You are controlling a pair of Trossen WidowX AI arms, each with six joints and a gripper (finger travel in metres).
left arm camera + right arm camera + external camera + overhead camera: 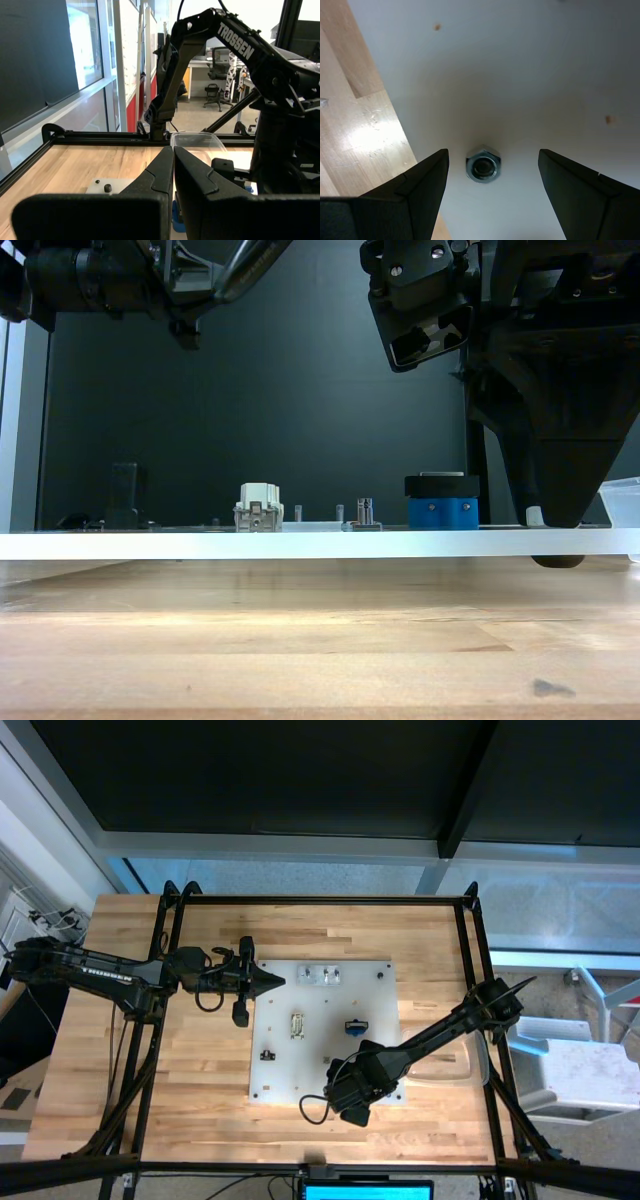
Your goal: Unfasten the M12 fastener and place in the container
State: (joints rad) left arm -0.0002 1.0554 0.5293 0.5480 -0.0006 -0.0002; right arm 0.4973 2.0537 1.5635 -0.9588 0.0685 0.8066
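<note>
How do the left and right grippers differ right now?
The left gripper is shut; the right gripper is open. The left gripper lies level above the left edge of the board, holding nothing; the right gripper points down, fingers either side of the nut. Both are black.

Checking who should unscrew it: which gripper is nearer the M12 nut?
Right. The right gripper hangs directly over the nut, with its open fingers either side of it. The left gripper is shut, away over the board's far left edge.
</note>
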